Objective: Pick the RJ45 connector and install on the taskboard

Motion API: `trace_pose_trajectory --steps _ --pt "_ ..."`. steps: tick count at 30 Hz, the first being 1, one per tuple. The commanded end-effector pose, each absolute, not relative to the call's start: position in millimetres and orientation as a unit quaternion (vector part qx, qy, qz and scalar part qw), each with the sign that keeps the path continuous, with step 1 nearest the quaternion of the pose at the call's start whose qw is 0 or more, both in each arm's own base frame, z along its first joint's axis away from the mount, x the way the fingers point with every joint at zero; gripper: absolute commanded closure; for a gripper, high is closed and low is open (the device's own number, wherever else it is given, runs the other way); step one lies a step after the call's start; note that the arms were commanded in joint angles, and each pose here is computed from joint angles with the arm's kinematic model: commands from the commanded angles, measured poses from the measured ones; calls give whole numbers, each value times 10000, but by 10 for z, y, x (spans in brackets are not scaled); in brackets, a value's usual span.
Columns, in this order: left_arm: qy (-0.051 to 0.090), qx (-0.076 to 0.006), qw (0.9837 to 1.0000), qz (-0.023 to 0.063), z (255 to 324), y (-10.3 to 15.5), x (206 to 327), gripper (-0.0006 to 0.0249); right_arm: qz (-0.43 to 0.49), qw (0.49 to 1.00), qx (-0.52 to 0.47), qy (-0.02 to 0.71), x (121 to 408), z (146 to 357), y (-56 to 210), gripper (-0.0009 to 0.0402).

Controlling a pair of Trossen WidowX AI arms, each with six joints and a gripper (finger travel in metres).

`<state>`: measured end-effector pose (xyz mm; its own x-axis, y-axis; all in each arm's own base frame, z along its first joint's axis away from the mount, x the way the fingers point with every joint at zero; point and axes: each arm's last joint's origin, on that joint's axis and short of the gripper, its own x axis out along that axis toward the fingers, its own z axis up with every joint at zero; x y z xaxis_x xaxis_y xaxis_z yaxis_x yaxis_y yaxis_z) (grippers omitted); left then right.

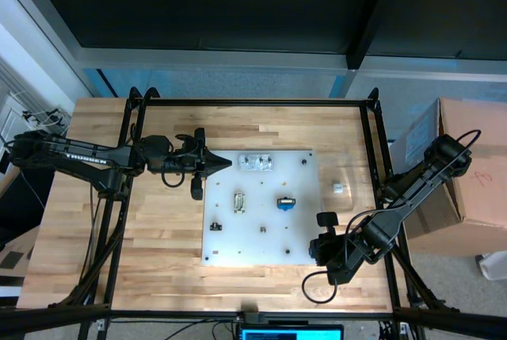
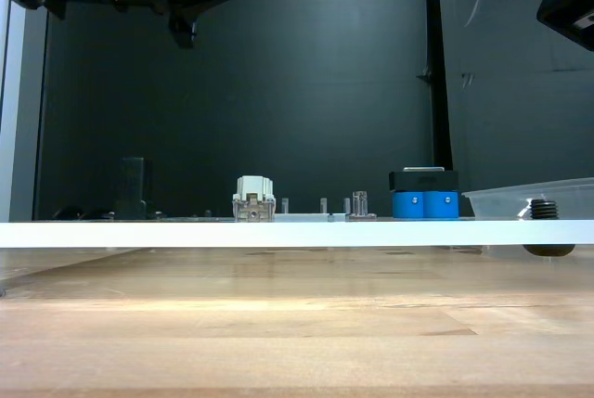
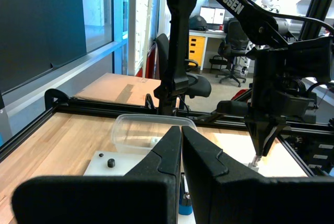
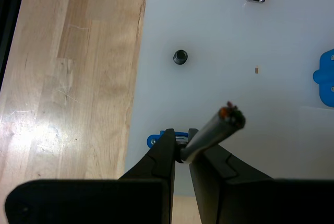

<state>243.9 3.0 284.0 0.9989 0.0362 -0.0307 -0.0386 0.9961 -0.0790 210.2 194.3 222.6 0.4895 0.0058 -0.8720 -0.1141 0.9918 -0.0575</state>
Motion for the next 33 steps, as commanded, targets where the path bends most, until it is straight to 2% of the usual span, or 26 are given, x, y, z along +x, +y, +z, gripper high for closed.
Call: trace_pose_trajectory --steps 1,20,33 --pt "144 -398 9989 187 2841 31 2440 242 367 8611 -560 5040 2102 2226 1945 393" --pt "144 -398 9989 187 2841 31 2440 242 436 8594 -625 5056 2092 2186 1941 393" --pt "144 -398 9989 185 2841 30 2440 242 433 8588 -608 5069 2066 2060 1915 393"
